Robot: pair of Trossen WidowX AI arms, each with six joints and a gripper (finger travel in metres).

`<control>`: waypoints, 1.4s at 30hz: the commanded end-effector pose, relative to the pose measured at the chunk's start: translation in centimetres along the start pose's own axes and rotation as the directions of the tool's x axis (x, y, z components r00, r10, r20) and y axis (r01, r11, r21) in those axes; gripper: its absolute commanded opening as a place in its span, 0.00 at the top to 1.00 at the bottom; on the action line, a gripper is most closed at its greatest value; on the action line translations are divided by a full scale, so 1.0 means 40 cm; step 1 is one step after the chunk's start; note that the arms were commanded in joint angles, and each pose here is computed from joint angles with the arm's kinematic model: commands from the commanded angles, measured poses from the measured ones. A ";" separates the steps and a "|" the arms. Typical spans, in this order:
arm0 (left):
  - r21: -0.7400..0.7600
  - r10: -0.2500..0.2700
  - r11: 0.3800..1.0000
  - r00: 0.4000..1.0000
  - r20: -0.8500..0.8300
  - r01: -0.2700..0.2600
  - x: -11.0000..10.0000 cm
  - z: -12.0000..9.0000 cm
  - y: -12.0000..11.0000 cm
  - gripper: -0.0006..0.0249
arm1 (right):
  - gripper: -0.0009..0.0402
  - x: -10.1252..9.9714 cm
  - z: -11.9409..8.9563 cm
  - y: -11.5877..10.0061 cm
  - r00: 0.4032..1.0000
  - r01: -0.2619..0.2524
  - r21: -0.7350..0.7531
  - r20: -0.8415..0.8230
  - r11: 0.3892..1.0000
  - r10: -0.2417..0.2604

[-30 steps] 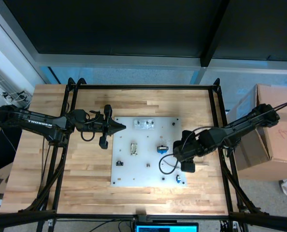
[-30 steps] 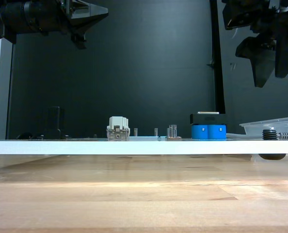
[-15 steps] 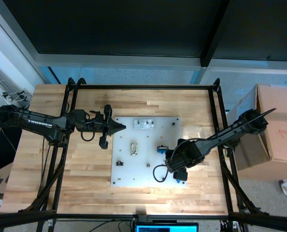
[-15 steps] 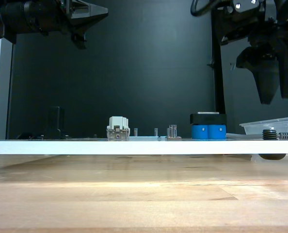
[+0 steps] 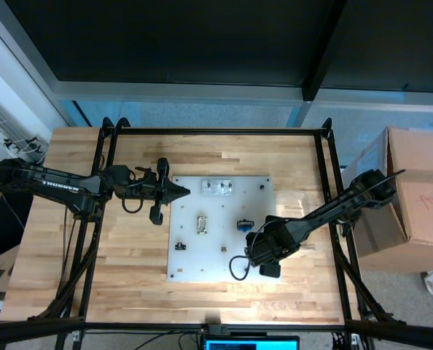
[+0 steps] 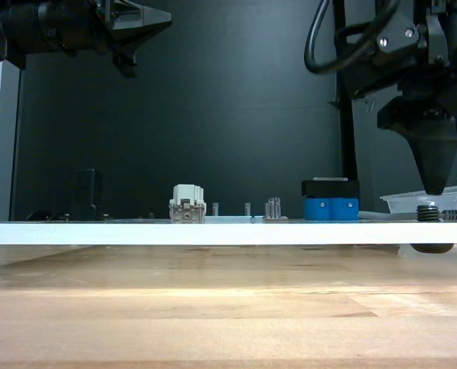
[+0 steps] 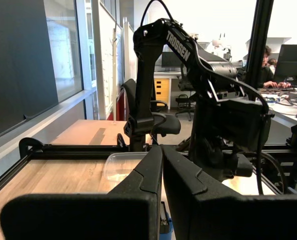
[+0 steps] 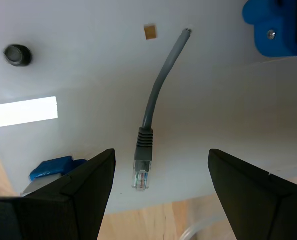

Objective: Remove the RJ45 connector from the taskboard and place in the container

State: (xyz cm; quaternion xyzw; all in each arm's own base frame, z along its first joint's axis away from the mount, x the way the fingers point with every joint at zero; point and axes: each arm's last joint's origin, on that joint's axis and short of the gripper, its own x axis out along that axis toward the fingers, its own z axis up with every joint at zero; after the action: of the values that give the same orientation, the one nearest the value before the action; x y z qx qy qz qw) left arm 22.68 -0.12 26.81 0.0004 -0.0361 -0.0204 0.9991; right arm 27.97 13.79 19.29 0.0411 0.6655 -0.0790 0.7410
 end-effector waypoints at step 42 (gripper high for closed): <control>0.000 0.000 1.000 1.000 0.000 0.000 0.000 0.000 0.000 0.97 | 0.97 -0.036 -0.012 -0.008 0.995 -0.079 -0.008 0.067 0.997 0.079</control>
State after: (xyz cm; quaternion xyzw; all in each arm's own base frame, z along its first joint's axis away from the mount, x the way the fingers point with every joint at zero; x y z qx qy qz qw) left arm 22.69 -0.12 26.82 0.0006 -0.0361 -0.0204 0.9991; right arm 27.34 13.72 20.12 0.0587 0.6410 -0.0515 0.7635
